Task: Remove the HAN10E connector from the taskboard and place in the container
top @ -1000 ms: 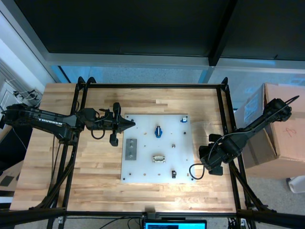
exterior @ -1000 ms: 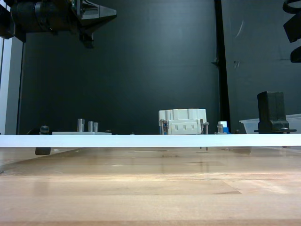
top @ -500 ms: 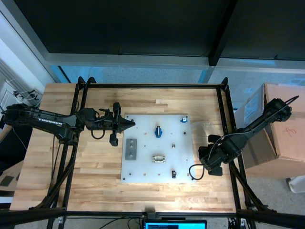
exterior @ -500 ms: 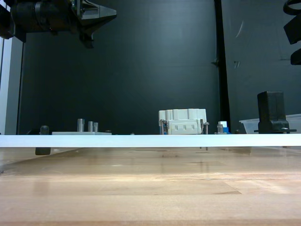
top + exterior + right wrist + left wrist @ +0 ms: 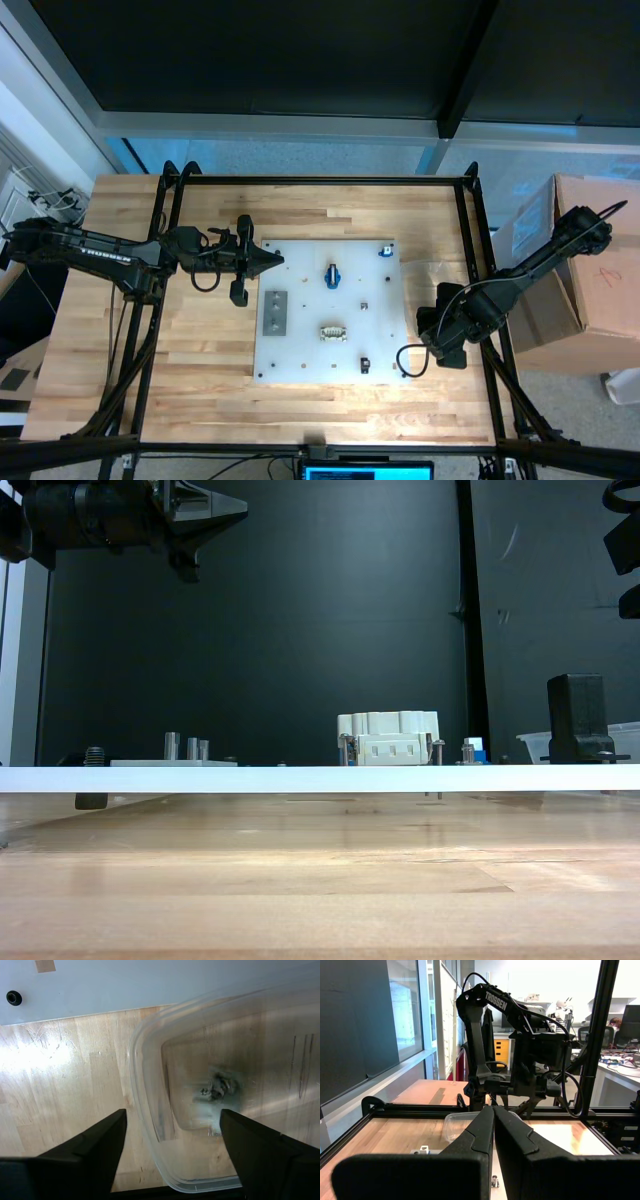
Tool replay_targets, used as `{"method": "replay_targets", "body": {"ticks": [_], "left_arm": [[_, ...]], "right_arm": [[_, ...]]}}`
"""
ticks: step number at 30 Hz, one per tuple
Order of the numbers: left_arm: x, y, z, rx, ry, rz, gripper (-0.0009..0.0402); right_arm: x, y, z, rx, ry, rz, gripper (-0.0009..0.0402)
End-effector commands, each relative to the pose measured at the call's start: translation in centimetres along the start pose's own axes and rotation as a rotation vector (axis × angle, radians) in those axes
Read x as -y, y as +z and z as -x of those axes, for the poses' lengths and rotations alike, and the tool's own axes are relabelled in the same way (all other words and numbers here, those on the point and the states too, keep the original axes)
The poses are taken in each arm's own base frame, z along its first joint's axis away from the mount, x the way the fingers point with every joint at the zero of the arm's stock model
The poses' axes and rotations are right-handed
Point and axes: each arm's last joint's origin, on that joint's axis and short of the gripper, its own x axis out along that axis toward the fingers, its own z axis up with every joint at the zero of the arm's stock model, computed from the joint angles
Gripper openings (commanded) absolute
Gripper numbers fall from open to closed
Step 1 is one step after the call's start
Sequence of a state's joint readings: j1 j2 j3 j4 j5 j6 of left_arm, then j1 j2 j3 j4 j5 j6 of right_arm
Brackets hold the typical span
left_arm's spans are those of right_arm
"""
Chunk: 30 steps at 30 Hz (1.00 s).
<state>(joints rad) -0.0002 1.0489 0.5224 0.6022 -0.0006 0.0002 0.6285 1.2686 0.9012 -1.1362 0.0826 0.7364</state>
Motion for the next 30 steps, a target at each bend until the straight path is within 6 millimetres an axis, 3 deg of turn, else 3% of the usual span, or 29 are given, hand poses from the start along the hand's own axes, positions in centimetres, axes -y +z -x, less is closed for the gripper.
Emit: {"method": "replay_targets", "body": {"ticks": [1,30], "left_arm": [[0.0,0.01,-0.01,0.0,0.0,0.0,0.0],[0.0,0.01,-0.01,0.0,0.0,0.0,0.0]], "right_arm": [[-0.02,0.01,0.0,0.0,0.0,0.0,0.0289],[-0.02,0.04,-0.01,0.004,-0.001,0.0,0.0297]]}}
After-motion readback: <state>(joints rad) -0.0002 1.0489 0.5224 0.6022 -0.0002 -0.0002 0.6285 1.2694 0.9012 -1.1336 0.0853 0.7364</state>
